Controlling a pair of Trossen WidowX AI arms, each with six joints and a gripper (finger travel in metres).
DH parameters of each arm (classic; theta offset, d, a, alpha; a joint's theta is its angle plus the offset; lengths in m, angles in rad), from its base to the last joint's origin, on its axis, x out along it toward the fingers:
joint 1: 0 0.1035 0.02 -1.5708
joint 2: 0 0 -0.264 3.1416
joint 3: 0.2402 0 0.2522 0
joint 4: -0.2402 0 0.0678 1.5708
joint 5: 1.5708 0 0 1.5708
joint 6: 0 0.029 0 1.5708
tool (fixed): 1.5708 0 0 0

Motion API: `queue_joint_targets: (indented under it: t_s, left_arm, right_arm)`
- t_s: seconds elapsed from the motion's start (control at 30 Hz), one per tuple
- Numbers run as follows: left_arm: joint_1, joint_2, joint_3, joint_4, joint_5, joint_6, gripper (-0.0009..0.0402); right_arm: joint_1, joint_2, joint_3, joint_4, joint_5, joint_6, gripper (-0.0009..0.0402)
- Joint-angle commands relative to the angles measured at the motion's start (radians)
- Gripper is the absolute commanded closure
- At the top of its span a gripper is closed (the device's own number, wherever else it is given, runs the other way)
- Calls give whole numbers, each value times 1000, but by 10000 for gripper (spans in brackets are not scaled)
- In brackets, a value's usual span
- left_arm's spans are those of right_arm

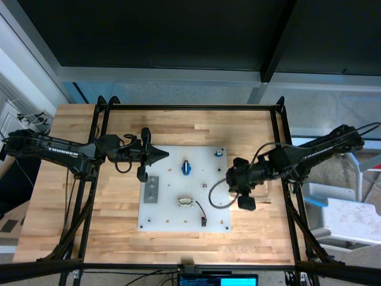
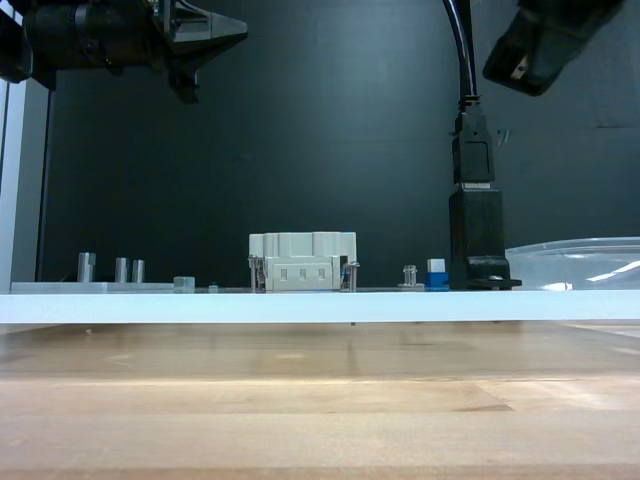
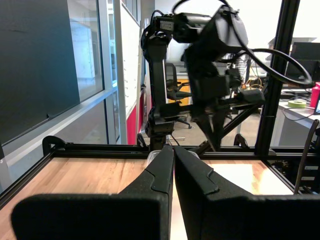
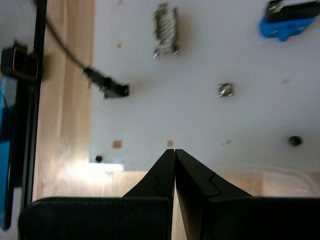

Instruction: Remove the USB connector from the USB hub and place in the container

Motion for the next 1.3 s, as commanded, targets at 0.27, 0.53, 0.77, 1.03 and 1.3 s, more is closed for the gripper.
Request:
queue_joint_targets:
  t_s: [0.27,0.53,0.77,1.03,1.3]
  left_arm:
    - [0,0,0,0,0,0,392]
    - [0,0,0,0,0,0,392]
    - [0,0,0,0,0,0,392]
    - [0,0,0,0,0,0,393]
    - [0,0,0,0,0,0,392]
  right_arm:
    - [111,110,42,-17,52,96,393]
    - [153,217,187,-109,108,117,393]
    - [186,291,270,-132,108,124,393]
    - [223,353,303,-109,134,171,375]
    - [230,415,322,-44,142,195,337]
